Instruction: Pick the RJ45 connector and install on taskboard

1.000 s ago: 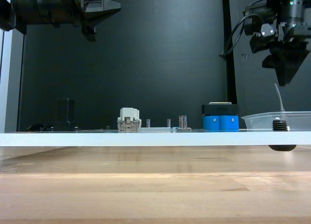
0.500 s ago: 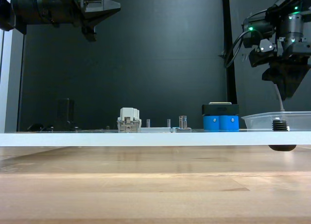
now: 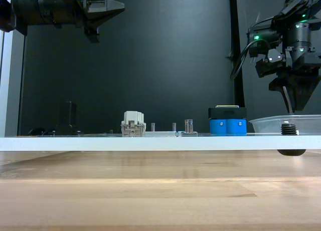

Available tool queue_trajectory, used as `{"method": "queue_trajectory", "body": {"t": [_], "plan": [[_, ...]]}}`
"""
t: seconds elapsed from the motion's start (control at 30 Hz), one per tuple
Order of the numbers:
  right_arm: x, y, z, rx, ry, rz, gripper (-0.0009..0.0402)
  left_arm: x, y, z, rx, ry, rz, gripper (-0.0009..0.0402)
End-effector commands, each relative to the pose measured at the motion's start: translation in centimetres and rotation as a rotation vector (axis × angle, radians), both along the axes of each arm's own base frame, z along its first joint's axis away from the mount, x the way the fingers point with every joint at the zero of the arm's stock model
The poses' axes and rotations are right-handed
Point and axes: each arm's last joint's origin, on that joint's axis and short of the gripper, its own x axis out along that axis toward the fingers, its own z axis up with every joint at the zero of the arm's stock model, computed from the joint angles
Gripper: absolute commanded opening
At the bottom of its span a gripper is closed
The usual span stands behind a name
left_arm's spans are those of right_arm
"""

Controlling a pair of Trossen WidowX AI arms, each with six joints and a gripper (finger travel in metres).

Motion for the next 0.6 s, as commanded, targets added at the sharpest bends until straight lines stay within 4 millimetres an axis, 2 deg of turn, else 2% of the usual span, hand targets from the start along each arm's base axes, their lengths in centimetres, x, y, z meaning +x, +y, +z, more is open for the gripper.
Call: {"method": "queue_trajectory", "body": {"t": [0.03,0.6], "plan": [[0.4,-0.1,-0.3,0.0,0.002,0.01,0.0169,0.0,0.0,0.0,0.0,0.0,0.0,0.0],[1.3,-0.3,-1.6,0.007,0.037,0.039,0.0169,0.0,0.0,0.0,0.0,0.0,0.0,0.0]]}}
